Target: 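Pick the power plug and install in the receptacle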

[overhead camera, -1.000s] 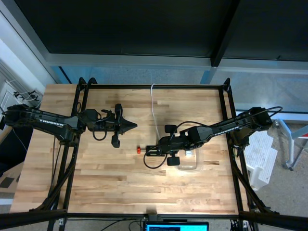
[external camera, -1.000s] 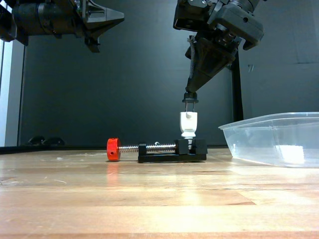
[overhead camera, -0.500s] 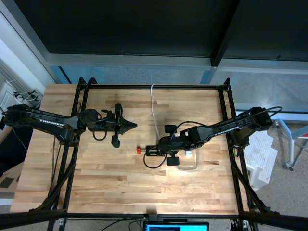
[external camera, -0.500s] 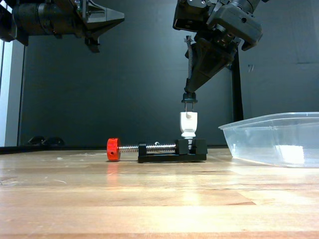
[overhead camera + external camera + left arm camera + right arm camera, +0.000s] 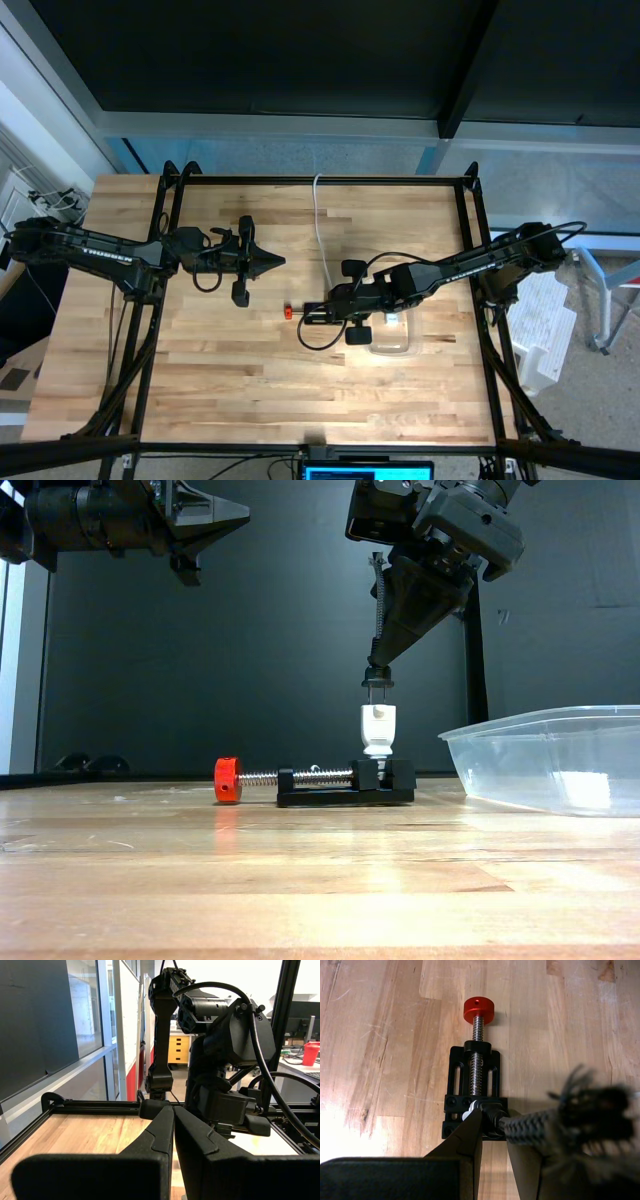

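Two pincers inspected. I find the right pincer [image 5: 381,662] pointing down and clamped on the power plug [image 5: 379,683]. Directly beneath that pincer the receptacle [image 5: 377,727] stands upright in the black vise [image 5: 345,783], with the plug's prongs at its top face. The left pincer [image 5: 173,1111] has its fingers pressed together, holds nothing, and hangs high above the table [image 5: 300,880], well apart from the vise.

Left gripper [image 5: 244,518] cut by upper edge; cable [image 5: 590,1112] at right gripper [image 5: 380,666] blurred.
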Motion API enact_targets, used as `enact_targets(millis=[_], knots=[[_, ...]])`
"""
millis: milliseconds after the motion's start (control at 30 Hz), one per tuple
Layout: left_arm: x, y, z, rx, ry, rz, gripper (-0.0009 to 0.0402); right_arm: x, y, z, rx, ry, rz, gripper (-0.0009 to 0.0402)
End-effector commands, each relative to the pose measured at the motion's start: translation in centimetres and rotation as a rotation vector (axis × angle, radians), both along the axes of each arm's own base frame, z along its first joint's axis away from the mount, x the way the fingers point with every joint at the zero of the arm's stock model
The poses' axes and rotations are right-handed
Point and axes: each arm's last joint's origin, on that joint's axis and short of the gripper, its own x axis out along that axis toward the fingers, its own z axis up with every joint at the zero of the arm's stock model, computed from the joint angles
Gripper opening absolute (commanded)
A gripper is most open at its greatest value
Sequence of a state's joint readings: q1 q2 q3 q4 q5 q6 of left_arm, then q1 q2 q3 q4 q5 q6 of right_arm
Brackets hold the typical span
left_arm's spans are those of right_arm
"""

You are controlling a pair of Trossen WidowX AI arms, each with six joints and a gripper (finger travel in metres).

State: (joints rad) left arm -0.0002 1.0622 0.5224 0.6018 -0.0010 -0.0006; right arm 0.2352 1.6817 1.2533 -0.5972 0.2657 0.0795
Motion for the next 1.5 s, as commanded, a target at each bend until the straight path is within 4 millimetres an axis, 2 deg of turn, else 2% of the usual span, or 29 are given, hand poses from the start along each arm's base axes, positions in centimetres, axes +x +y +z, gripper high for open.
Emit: enact_targets(millis=[33, 333, 800, 1167, 1500], knots=[[0.0, 0.0, 0.0, 0.0, -0.001, 0.0, 0.0, -0.1, 0.0, -0.3, 0.0, 0.002, 0.001, 0.0], [0.0, 0.0, 0.0, 0.0, -0.001, 0.0, 0.0, -0.3, -0.1, -1.3, -0.001, 0.005, 0.0, 0.0], [0.0, 0.0, 0.0, 0.0, -0.001, 0.0, 0.0, -0.5, -0.1, -4.6, 0.024, 0.031, -0.009, 0.0], [0.0, 0.0, 0.0, 0.0, 0.0, 0.0, 0.0, -0.8, -0.1, -5.5, 0.034, -0.005, -0.01, 0.0], [0.0, 0.0, 0.0, 0.0, -0.001, 0.0, 0.0, -0.9, -0.2, -5.0, 0.038, -0.036, -0.005, 0.0001]])
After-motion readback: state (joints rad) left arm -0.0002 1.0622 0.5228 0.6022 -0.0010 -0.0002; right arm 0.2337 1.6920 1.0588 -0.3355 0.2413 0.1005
